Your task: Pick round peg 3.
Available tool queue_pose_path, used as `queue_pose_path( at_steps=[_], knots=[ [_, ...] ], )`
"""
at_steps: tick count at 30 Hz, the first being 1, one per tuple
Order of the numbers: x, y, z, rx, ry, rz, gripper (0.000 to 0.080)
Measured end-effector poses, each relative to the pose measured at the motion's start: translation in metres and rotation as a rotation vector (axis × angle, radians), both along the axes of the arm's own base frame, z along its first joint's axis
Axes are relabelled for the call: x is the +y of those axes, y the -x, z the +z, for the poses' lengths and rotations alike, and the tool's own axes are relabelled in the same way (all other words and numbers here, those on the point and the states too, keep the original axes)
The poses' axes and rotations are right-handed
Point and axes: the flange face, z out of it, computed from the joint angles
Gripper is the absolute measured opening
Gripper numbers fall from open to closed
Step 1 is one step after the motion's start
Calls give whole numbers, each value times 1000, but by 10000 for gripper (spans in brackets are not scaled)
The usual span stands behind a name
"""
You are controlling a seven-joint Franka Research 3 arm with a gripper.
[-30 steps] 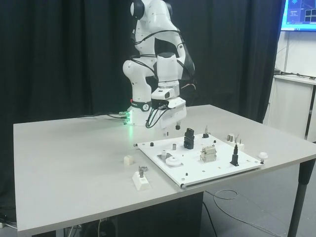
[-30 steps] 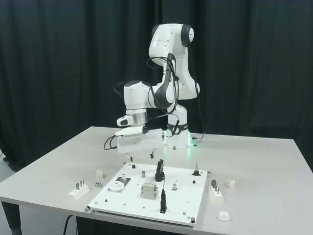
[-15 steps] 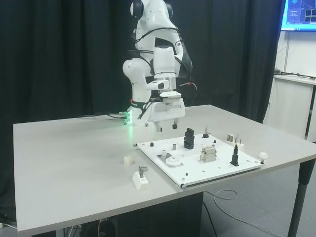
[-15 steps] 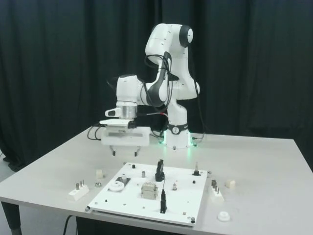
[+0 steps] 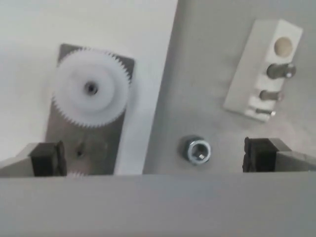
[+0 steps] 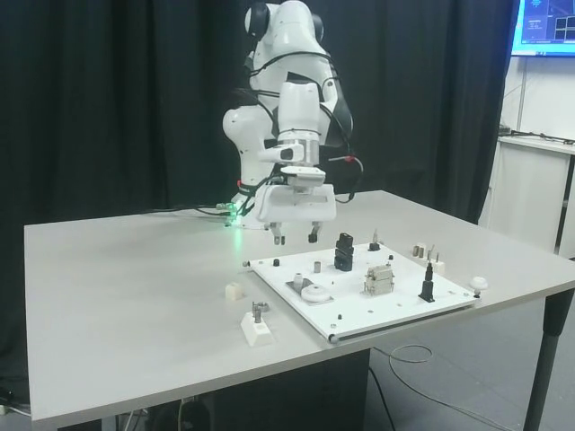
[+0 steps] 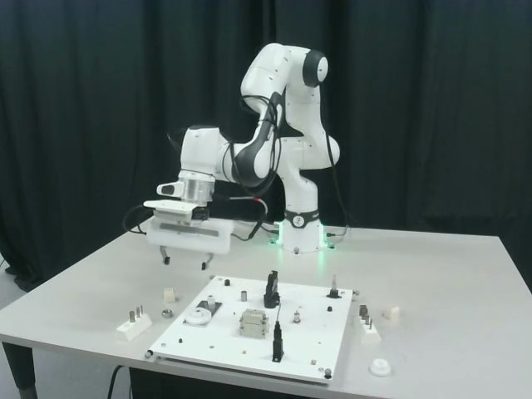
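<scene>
A white peg holder (image 5: 261,66) lies on the grey table beside the white board's edge. It carries three round metal pegs of different sizes (image 5: 280,70) and one empty hole. In the room views the holder (image 7: 133,326) (image 6: 257,328) sits near the table's front edge. My gripper (image 7: 184,262) (image 6: 295,236) hangs open well above the table, over the board's edge and short of the holder. Its black fingertips (image 5: 47,158) stand wide apart with nothing between them, so my gripper (image 5: 153,157) holds nothing.
A metal nut (image 5: 197,149) lies on the table under the gripper. A white gear (image 5: 90,89) sits on a grey plate on the white board (image 7: 258,341). A small white cube (image 7: 169,294) lies near the holder. Black connectors (image 7: 270,291) stand on the board.
The arm has swung the gripper sideways, from above the board's back part to above its edge on the peg holder's side. The fingers stay open.
</scene>
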Motion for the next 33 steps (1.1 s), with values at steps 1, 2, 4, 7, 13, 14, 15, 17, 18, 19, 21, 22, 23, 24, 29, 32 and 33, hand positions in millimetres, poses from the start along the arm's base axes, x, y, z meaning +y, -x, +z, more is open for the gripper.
queue_pose_path(
  at_steps=[1, 2, 4, 7, 13, 14, 15, 17, 18, 19, 21, 22, 23, 24, 29, 32, 33],
  knots=[
    [0, -4, -1, 5, 5, 2, 800],
    [-1, -7, -3, 11, 9, 3, 800],
    [-2, -14, -6, 22, 17, 3, 800],
    [-5, -24, -10, 23, 11, -46, 800],
    [-17, -41, -17, 14, 4, -175, 800],
    [-19, -44, -18, 15, 8, -182, 800],
    [-22, -46, -19, 16, 11, -185, 800],
    [-26, -50, -21, 20, 16, -190, 800],
    [-29, -52, -22, 23, 18, -193, 800],
    [-32, -54, -23, 26, 19, -196, 800],
    [-37, -56, -26, 34, 20, -202, 800],
    [-40, -58, -27, 39, 19, -205, 800],
    [-43, -59, -29, 46, 17, -208, 800],
    [-45, -60, -30, 51, 15, -211, 800],
    [-61, -63, -36, 82, 5, -212, 800],
    [-70, -63, -39, 102, -2, -208, 800],
    [-73, -64, -40, 107, -5, -207, 800]
  ],
)
